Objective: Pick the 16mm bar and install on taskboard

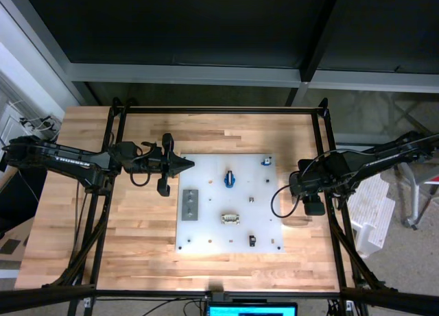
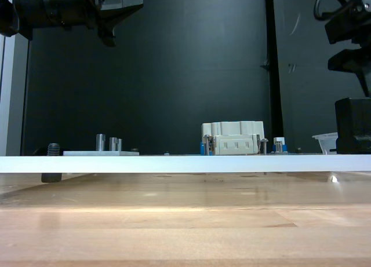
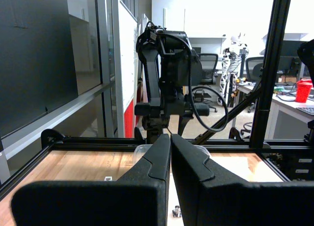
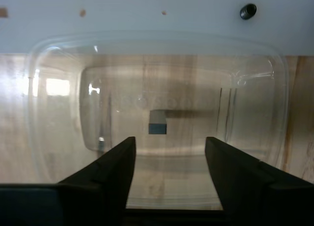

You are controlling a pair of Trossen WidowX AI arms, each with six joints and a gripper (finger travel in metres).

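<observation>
Bar lies free in a clear tray, straight ahead of the right gripper and lined up with the gap between its fingers, not touched by either. Only a small squarish face shows, grey over blue; long axis and heading cannot be told from this angle. Right gripper fingers stand well apart, nothing between them, aimed down at the tray, which sits on the counter just off the board's right edge. Left gripper hangs high over the board's left edge, pointing across toward the right arm, fingers pressed together and empty. Board is a white sheet, flat on the counter between the two grippers. On it, below and ahead of the left gripper, a grey plate with short metal pegs standing up; further toward the right gripper, a beige connector and a blue part. Counter is pale wood planking inside a black frame. Dark panels behind it; beyond the right arm, a bright office with chairs and desks.
</observation>
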